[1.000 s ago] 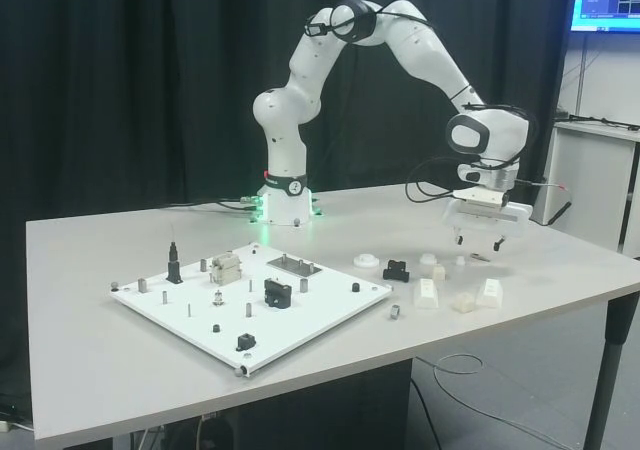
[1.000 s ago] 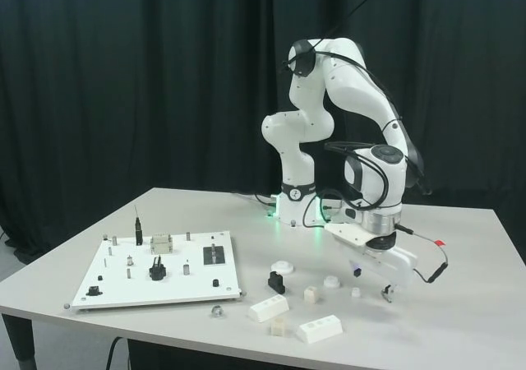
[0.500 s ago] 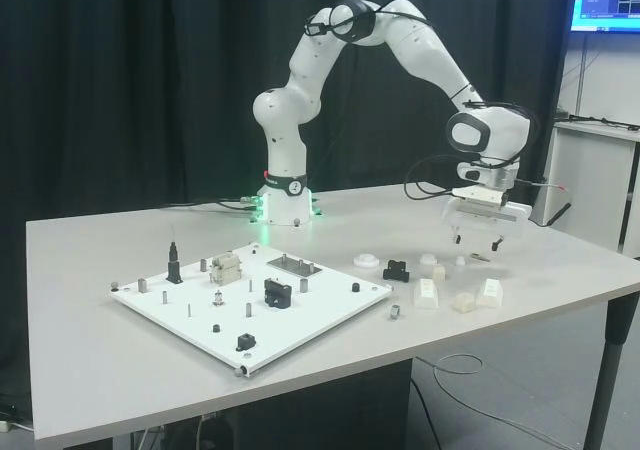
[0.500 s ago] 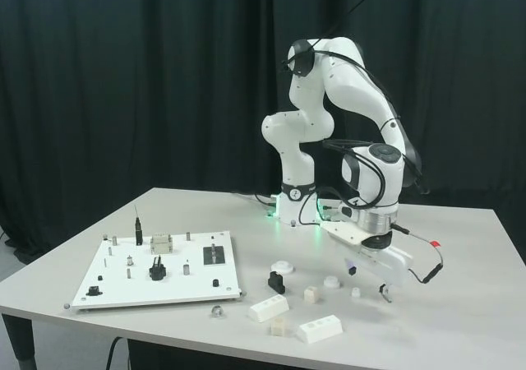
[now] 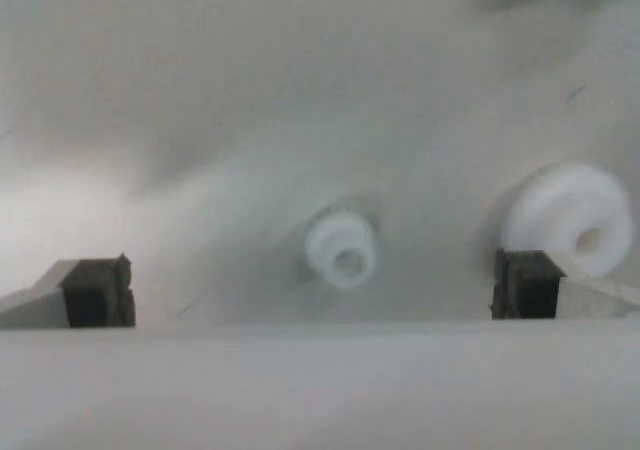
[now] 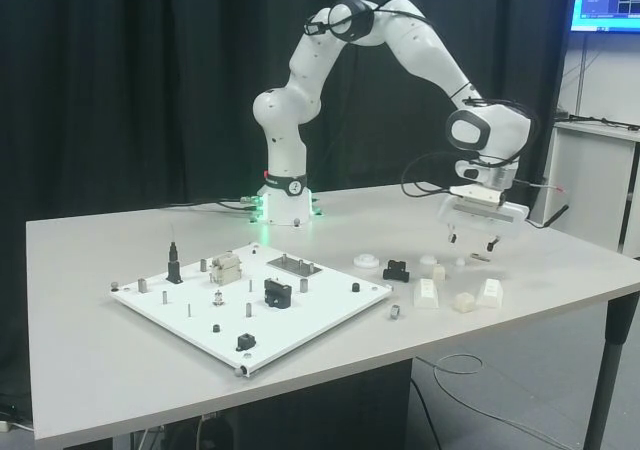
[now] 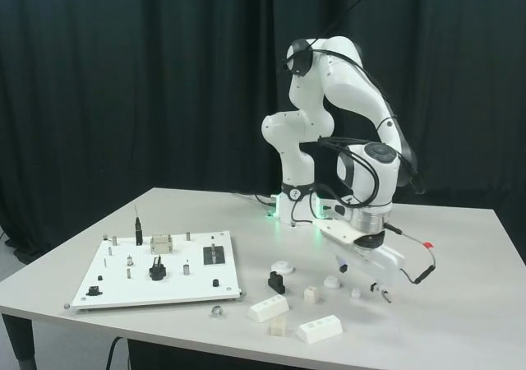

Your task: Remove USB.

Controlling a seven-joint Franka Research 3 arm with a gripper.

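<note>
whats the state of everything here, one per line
gripper: open, empty, above the table
small white ring: flat on the table under the gripper, apart from both fingers
bigger white ring: flat on the table, beside one finger
white board: flat on the table, parts on it, far from the gripper
black clip: loose on the table beside the board
</note>
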